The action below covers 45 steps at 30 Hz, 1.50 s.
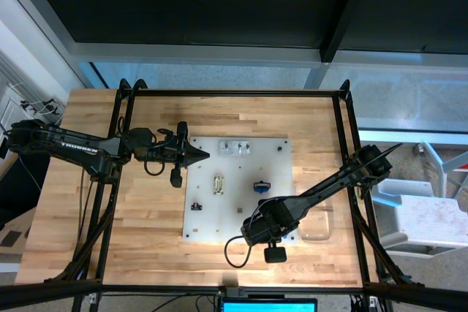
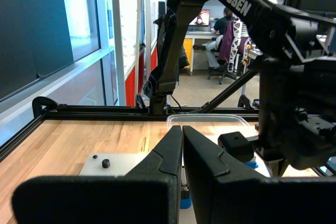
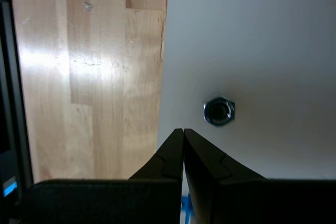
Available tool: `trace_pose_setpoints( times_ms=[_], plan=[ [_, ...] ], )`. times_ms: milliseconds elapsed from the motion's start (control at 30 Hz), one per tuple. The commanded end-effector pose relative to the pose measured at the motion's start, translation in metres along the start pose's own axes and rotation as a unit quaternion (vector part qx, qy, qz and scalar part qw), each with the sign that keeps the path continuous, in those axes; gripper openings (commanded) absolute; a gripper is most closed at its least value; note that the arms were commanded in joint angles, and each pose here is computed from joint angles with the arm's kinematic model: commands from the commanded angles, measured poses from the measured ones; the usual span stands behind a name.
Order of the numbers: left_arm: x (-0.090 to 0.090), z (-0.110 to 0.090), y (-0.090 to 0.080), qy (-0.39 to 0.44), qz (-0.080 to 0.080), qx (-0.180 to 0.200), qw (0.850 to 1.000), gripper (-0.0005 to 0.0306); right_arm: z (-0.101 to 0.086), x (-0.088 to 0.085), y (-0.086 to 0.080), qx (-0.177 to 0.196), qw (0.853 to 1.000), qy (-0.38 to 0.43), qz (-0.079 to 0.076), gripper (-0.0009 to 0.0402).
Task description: Unfasten the M12 fastener and place in the container
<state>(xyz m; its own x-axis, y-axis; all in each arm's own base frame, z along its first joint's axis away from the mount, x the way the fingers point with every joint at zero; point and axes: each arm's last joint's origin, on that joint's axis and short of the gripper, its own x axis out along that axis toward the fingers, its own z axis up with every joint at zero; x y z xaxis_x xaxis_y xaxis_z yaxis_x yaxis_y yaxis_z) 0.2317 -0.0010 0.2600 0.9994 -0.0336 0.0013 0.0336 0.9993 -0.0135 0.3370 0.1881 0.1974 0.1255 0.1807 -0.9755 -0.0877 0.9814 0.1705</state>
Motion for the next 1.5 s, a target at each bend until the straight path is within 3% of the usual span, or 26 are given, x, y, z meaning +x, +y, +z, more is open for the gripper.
trace_pose_setpoints(
  times_ms=[33, 267, 500, 533, 667, 700, 733, 900, 1000, 1033, 1200, 1233, 1300, 1500],
  plan=[
    [0.000, 0.000, 0.000, 0.000, 0.000, 0.000, 1.000, 0.0000, -0.002, 0.006, -0.002, -0.005, 1.000, -0.002, -0.001, 0.0000],
    [0.000, 0.000, 0.000, 0.000, 0.000, 0.000, 1.000, 0.0000, -0.006, 0.015, -0.005, -0.006, 1.000, -0.002, -0.001, 0.0000],
    [0.000, 0.000, 0.000, 0.000, 0.000, 0.000, 1.000, 0.0000, -0.006, 0.015, -0.006, -0.011, 1.000, -0.006, -0.017, 0.0000],
    [0.000, 0.000, 0.000, 0.000, 0.000, 0.000, 1.000, 0.0000, -0.006, 0.015, -0.007, -0.010, 0.999, -0.008, -0.031, 0.0000],
    [0.000, 0.000, 0.000, 0.000, 0.000, 0.000, 1.000, 0.0000, -0.009, 0.005, -0.014, 0.011, 0.990, -0.033, -0.135, 0.0000],
    [0.000, 0.000, 0.000, 0.000, 0.000, 0.000, 1.000, 0.0000, -0.009, 0.002, -0.015, 0.018, 0.987, -0.038, -0.152, 0.0000],
    [0.000, 0.000, 0.000, 0.000, 0.000, 0.000, 1.000, 0.0000, -0.010, 0.001, -0.016, 0.020, 0.986, -0.039, -0.158, 0.0000],
    [0.000, 0.000, 0.000, -0.001, 0.000, 0.000, 1.000, 0.0000, -0.012, -0.005, -0.016, 0.028, 0.987, -0.041, -0.154, 0.0000],
    [0.000, 0.000, 0.000, 0.000, 0.000, 0.000, 1.000, 0.0000, -0.013, -0.008, -0.015, 0.029, 0.990, -0.036, -0.136, 0.0000],
    [0.000, 0.000, 0.000, 0.000, 0.000, 0.000, 1.000, 0.0000, -0.013, -0.009, -0.014, 0.030, 0.991, -0.032, -0.123, 0.0000],
    [0.000, 0.000, 0.000, -0.001, 0.000, 0.000, 1.000, 0.0000, -0.010, -0.018, -0.004, 0.042, 0.999, -0.020, -0.012, 0.0000],
    [0.000, 0.000, 0.000, -0.001, 0.000, 0.000, 1.000, 0.0000, -0.009, -0.019, -0.003, 0.045, 0.999, -0.022, 0.001, 0.0000],
    [0.000, 0.000, 0.000, 0.000, 0.000, 0.000, 1.000, 0.0000, -0.007, -0.018, 0.000, 0.056, 0.998, -0.028, 0.011, 0.0000],
    [0.000, 0.000, 0.000, 0.000, 0.000, 0.000, 1.000, 0.0000, -0.006, 0.000, 0.000, 0.061, 0.998, -0.026, 0.010, 0.0000]
  ],
)
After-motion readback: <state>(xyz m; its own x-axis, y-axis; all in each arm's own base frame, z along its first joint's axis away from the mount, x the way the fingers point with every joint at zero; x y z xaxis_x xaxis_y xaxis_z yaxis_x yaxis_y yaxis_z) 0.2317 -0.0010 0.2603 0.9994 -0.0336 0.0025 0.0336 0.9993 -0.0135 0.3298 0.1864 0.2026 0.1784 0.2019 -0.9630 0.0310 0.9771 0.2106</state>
